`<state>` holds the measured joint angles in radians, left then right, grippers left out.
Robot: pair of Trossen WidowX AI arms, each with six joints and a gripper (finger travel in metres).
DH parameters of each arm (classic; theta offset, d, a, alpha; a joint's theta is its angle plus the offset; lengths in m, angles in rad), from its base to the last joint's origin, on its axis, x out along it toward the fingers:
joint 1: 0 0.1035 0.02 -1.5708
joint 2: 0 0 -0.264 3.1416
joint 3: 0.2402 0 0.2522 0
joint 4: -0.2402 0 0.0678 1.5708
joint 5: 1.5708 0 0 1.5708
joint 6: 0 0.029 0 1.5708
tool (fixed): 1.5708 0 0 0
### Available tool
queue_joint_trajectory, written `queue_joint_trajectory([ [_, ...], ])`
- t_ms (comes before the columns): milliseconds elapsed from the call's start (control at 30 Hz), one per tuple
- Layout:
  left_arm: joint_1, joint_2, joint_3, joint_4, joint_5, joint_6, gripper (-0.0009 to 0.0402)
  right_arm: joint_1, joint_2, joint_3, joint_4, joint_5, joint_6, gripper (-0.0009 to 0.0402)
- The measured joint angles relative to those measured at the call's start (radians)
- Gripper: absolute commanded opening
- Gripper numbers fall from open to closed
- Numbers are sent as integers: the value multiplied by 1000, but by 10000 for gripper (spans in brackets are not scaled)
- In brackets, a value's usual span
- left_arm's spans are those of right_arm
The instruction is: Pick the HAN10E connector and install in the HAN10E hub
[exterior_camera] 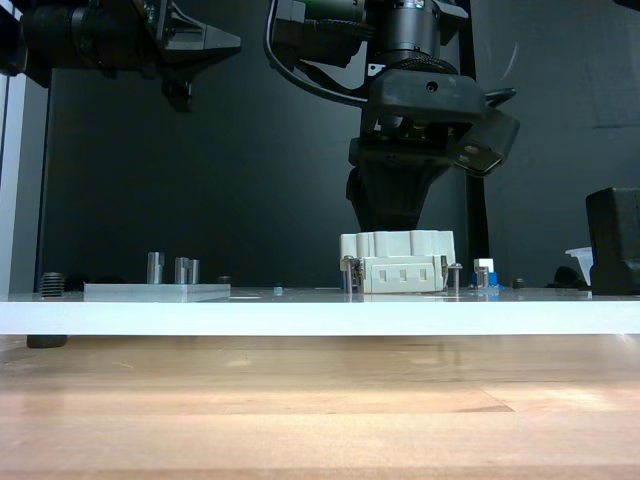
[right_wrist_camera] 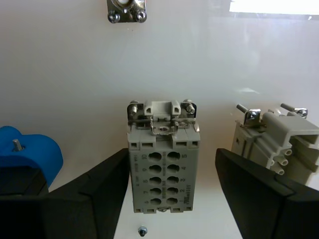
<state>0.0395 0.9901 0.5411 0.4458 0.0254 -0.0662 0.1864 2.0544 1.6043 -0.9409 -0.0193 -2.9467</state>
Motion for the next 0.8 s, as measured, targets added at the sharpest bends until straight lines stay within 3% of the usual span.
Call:
queue_joint_trajectory([
  [500, 0, 0, 0, 0, 0, 0, 0, 0, 0, 0, -4, -1, -26, 26],
  [633, 0, 0, 0, 0, 0, 0, 0, 0, 0, 0, -8, -1, -26, -1],
  [800, 0, 0, 0, 0, 0, 0, 0, 0, 0, 30, -61, 0, -23, 7],
])
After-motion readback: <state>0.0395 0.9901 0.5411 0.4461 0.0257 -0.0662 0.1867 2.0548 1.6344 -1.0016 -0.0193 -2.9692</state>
